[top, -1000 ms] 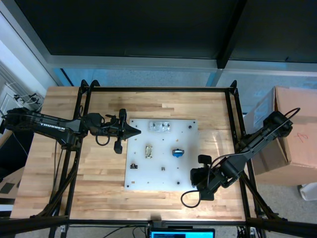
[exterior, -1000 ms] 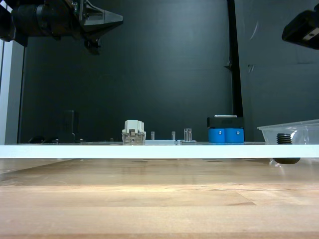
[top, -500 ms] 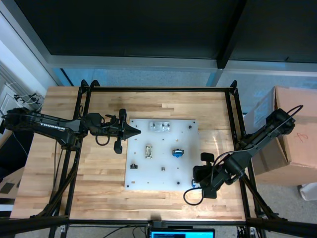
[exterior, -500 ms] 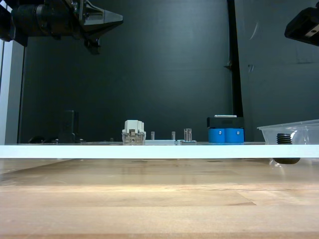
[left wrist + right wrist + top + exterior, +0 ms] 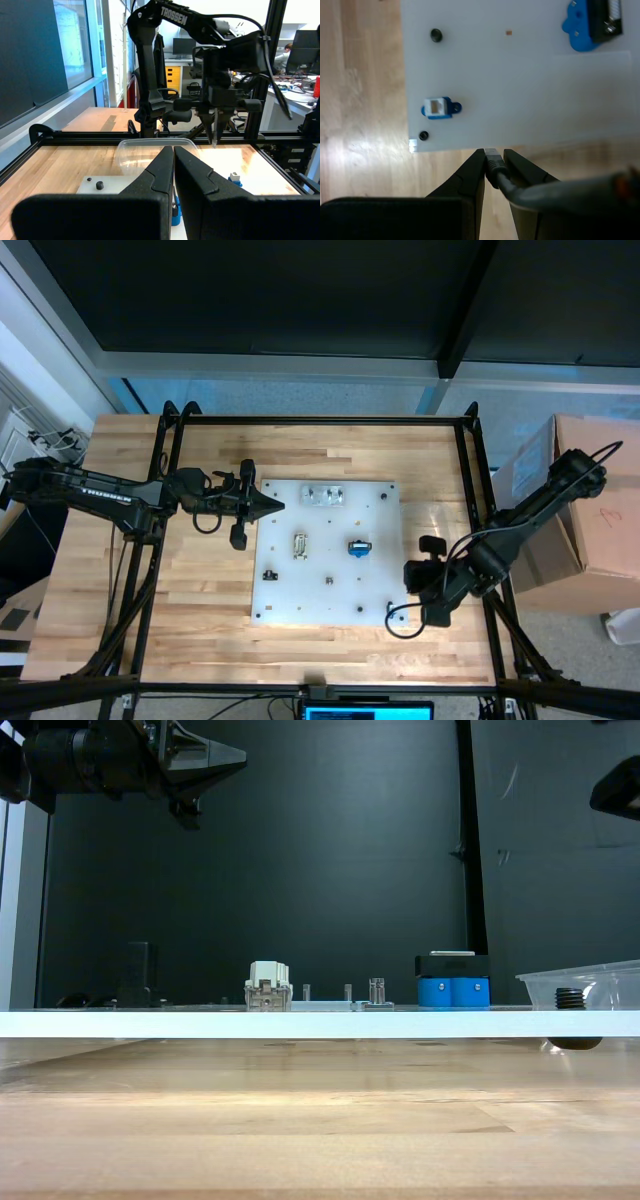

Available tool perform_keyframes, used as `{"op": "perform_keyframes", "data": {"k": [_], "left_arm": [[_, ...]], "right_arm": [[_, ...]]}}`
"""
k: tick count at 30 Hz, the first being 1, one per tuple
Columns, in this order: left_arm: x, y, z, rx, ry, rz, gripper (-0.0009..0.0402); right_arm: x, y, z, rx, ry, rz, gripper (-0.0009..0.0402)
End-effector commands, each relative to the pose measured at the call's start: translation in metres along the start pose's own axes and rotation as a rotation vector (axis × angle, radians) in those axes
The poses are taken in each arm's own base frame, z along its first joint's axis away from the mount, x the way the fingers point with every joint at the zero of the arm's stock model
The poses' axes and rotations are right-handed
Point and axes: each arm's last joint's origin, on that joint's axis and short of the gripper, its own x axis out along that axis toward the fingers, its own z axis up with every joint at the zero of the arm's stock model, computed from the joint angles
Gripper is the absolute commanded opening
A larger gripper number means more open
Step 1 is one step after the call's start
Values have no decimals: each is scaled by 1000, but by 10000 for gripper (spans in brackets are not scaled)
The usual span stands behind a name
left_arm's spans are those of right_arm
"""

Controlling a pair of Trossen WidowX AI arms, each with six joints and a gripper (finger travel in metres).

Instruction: Remove the RJ45 connector from the taskboard and place in the container

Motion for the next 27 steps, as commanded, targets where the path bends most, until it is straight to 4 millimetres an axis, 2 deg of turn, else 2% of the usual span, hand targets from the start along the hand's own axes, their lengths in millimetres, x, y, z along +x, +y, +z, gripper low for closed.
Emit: {"op": "perform_keyframes", "data": {"k": [1, 6, 15, 19, 22, 27], "left_arm": [[0, 0, 0, 0, 0, 0, 0], [0, 0, 0, 0, 0, 0, 0], [0, 0, 0, 0, 0, 0, 0], [0, 0, 0, 0, 0, 0, 0], [0, 0, 0, 0, 0, 0, 0], [0, 0, 0, 0, 0, 0, 0]], "right_arm": [[-1, -12, -9, 10, -5, -4, 50], [-2, -30, -24, 39, -8, -3, 68], [-2, -53, -49, 64, -16, 15, 193], [-3, -59, -55, 87, -17, 14, 232], [-2, -61, -57, 97, -17, 13, 245], [-2, -60, -57, 118, -24, 21, 242]]}}
